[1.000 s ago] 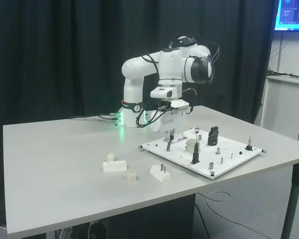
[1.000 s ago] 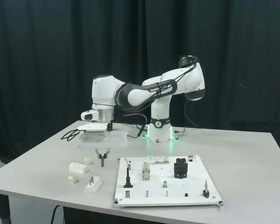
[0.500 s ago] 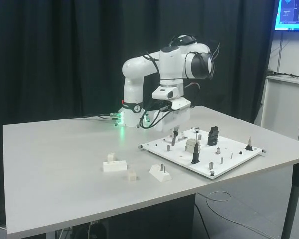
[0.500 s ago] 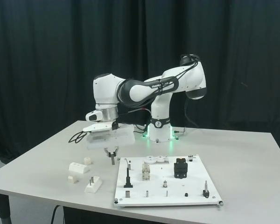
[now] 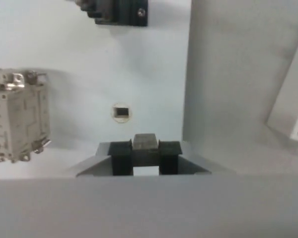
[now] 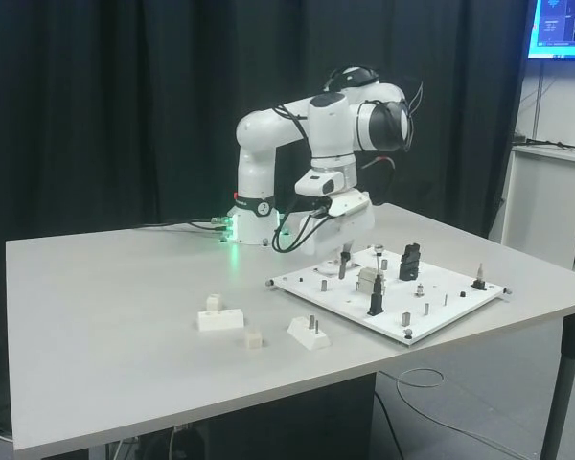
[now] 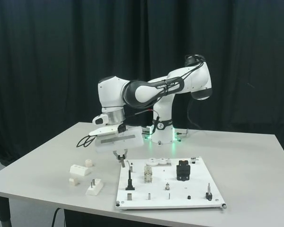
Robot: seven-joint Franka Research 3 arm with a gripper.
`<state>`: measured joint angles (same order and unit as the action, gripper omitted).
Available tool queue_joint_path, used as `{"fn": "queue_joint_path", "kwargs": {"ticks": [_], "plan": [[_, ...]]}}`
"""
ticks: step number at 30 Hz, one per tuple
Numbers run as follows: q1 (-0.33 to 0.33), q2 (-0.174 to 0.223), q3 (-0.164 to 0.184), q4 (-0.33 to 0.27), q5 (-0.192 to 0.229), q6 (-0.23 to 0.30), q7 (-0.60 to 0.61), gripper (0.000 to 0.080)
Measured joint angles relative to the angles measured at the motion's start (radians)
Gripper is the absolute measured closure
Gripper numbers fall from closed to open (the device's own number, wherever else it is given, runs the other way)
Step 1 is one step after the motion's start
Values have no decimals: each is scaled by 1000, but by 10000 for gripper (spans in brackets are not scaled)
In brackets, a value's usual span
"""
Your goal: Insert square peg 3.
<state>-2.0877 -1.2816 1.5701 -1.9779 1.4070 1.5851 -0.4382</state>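
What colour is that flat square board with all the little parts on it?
White. The flat square board shows best in the second room view, lying on the grey table.

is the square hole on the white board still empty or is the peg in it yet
Empty. In the wrist view the square hole shows dark and open, while the square peg sits clamped in the gripper above the white board.

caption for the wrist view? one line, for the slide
End effector holding the square peg above the white board, just short of the square hole, beside a multi-pin connector.
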Motion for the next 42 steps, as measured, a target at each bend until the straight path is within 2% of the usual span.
{"fn": "queue_joint_path", "kwargs": {"ticks": [10, 22, 31, 42], "plan": [[47, 0, -7, -46, 0, 0, 110, 696], [107, 0, -11, -129, 18, 12, 168, 696], [157, 0, 0, -207, 84, 83, 178, 696], [206, 0, 47, -249, 148, 217, 142, 696]]}}
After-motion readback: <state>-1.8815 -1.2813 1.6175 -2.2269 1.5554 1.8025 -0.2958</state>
